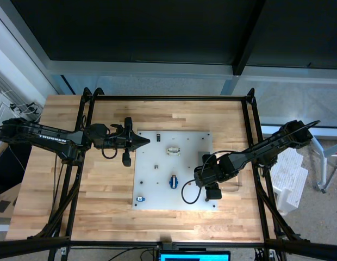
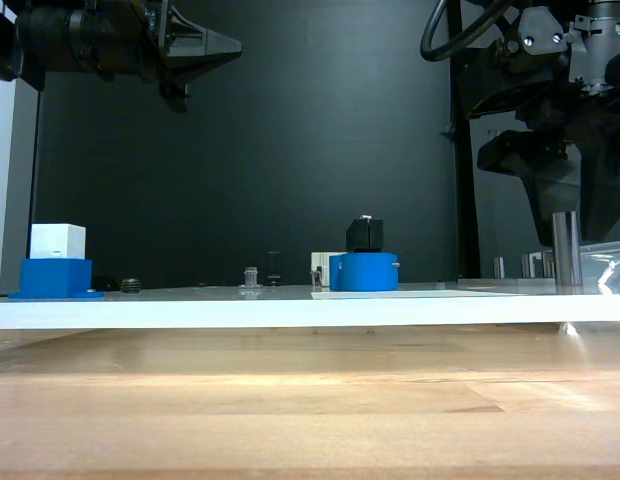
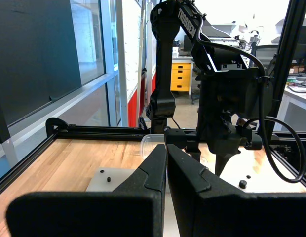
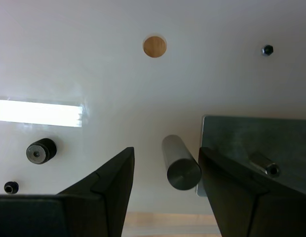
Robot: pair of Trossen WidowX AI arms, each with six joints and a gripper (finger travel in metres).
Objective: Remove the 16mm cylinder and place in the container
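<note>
The 16mm cylinder is straddled, ungrasped, by the spread right gripper; closing seems called for. The left gripper, pressed together, is held aloft at left.

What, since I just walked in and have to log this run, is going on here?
The right gripper hangs over the board's right side, jaws open on either side of the 16mm cylinder, which stands upright beside the grey metal block, not yet gripped. The container sits nearby to the right. The left gripper is parked above the board's left edge, jaws shut.
</note>
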